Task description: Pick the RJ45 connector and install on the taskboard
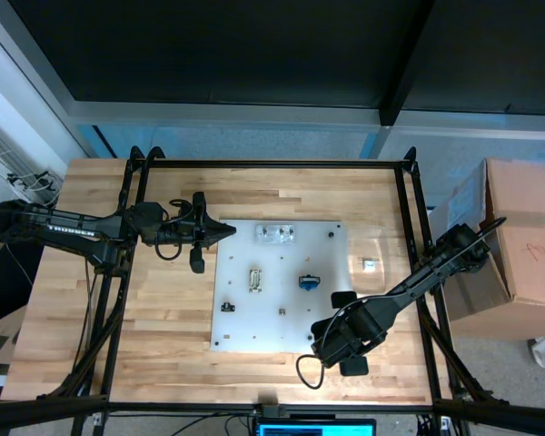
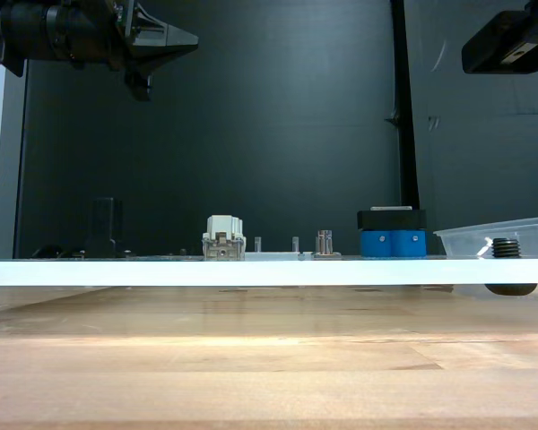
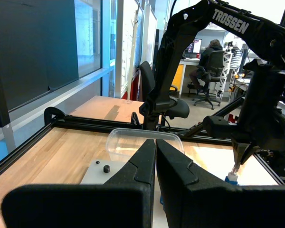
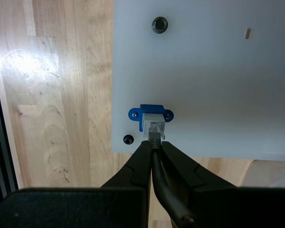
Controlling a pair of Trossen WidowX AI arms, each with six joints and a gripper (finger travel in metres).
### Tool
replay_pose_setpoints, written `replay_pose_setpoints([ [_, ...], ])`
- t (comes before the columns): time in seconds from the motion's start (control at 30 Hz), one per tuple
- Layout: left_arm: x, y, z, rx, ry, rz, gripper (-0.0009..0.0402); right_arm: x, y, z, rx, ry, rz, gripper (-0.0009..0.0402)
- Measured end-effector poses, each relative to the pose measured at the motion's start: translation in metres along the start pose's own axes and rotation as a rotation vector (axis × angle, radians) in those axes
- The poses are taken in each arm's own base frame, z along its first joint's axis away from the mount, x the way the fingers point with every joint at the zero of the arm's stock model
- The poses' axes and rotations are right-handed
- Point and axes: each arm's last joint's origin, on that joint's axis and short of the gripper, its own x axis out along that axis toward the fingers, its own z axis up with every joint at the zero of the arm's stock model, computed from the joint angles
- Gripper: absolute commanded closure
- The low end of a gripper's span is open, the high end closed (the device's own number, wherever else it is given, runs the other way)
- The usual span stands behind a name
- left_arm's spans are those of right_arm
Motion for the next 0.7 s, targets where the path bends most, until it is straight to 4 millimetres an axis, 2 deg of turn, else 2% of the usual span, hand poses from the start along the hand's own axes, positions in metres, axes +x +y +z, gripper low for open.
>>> replay_pose_setpoints([
  [0.37, 0.0, 0.0, 0.0, 0.0, 0.0, 0.0, 0.0393, 0.016, -0.002, -0.003, 0.001, -0.006, 0.001, 0.0393],
  [0.7, 0.0, 0.0, 0.0, 0.0, 0.0, 0.0, 0.0393, 0.018, -0.002, -0.004, 0.01, 0.0, 0.005, 0.039],
])
